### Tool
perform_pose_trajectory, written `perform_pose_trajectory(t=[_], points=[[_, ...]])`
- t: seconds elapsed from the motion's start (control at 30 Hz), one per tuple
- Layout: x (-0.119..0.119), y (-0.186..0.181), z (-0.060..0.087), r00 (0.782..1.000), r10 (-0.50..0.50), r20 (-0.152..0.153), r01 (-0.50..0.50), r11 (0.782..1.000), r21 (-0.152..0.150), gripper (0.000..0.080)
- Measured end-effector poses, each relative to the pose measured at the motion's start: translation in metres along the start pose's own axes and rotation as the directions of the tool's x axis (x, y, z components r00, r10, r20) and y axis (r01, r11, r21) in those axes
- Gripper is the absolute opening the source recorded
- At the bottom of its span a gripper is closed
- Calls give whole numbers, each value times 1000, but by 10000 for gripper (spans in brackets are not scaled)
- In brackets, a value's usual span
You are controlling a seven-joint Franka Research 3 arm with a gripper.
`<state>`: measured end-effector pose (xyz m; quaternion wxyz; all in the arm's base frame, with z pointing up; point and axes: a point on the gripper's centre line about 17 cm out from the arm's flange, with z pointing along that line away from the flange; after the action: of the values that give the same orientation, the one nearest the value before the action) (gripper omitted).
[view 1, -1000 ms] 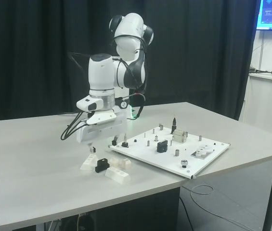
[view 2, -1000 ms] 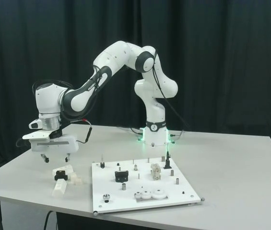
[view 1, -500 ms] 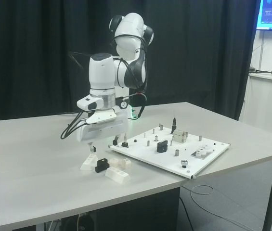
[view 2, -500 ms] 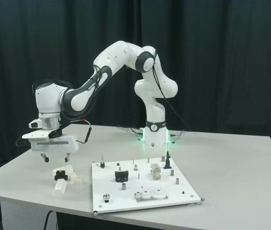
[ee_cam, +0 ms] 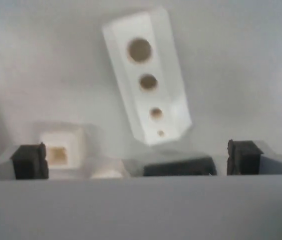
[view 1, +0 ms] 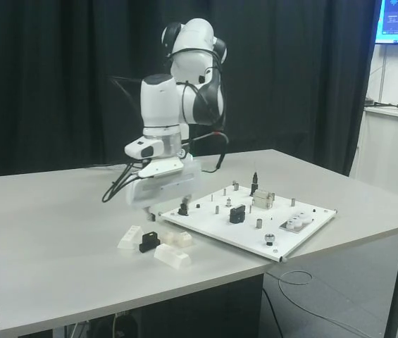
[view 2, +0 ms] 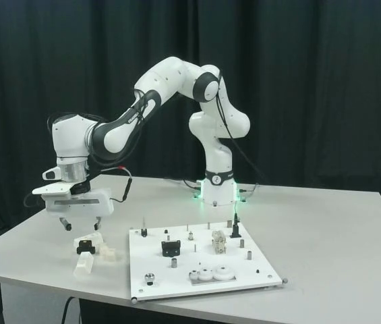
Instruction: Remove bolt 4.
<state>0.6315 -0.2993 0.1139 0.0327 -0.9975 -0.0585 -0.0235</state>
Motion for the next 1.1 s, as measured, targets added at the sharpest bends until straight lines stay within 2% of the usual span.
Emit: perform_pose_trajectory(t=[0.37,0.63,0.87,1.1], points=[[53,-49,-17,993,110,-46,-110,994,6,800],[81,-85,-25,980,191,-63,-191,982,8,800],[97,-111,-28,957,282,-65,-283,959,4,800],[106,-132,-27,917,394,-62,-395,918,-6,800]])
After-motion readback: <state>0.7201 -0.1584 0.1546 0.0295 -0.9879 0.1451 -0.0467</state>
